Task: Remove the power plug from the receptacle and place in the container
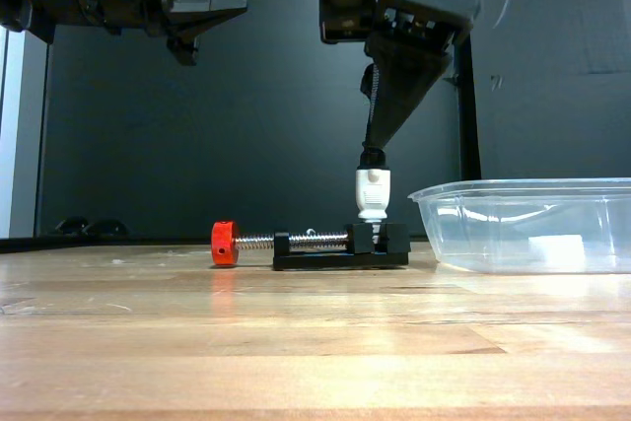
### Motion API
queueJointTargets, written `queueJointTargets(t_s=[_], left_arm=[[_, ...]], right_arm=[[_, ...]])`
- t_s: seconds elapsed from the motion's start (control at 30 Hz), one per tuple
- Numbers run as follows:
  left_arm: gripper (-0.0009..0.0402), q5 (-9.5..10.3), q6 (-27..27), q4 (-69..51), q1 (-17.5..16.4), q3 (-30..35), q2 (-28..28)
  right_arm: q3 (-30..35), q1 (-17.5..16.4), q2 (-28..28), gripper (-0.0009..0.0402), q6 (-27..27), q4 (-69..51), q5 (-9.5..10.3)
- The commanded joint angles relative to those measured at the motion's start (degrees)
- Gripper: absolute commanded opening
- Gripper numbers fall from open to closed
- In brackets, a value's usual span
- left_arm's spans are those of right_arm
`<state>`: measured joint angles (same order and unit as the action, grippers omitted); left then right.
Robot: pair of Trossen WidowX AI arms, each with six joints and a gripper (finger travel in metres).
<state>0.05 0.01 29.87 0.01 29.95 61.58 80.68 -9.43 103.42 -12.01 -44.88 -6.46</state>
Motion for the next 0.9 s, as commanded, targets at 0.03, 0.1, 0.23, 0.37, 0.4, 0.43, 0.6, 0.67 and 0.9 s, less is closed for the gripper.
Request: queueJointTargets(t_s=[0.03, 0.1, 0.23, 0.37, 0.4, 0.43, 0.6, 0.67, 0.9], left_arm=[[0.0000, 0.00, 0.0, 0.0, 0.0, 0.0, 0.0], [0.0000, 0.00, 0.0, 0.0, 0.0, 0.0, 0.0], [0.0000, 0.00, 0.0, 0.0, 0.0, 0.0, 0.0], [0.0000, 0.00, 0.0, 0.0, 0.0, 0.0, 0.0], [0.0000, 0.00, 0.0, 0.0, 0.0, 0.0, 0.0], [0.0000, -0.02, 0.0, 0.0, 0.0, 0.0, 0.0], [0.0000, -0.02, 0.0, 0.0, 0.0, 0.0, 0.0], [0.0000, 0.00, 0.0, 0.0, 0.0, 0.0, 0.0], [0.0000, -0.02, 0.0, 0.0, 0.0, 0.0, 0.0]], right_arm=[[-0.1, 0.0, 0.2, 0.0236, -0.6, 0.4, 0.00], [-0.1, 0.0, 0.4, 0.0235, -0.6, 0.5, -0.02], [-0.1, 0.0, 0.4, 0.0219, -0.6, 0.6, -0.02], [-0.1, 0.1, 0.4, 0.0182, -0.6, 0.6, -0.11], [-0.1, 0.1, 0.4, 0.0171, -0.5, 0.6, -0.11], [-0.1, 0.1, 0.4, 0.0160, -0.5, 0.6, -0.11], [-0.1, 0.2, 0.4, 0.0103, -0.6, 0.7, -0.20], [-0.1, 0.2, 0.4, 0.0081, -0.6, 0.7, -0.59], [-0.1, 0.2, 0.2, 0.0005, -0.6, 0.8, -1.51]])
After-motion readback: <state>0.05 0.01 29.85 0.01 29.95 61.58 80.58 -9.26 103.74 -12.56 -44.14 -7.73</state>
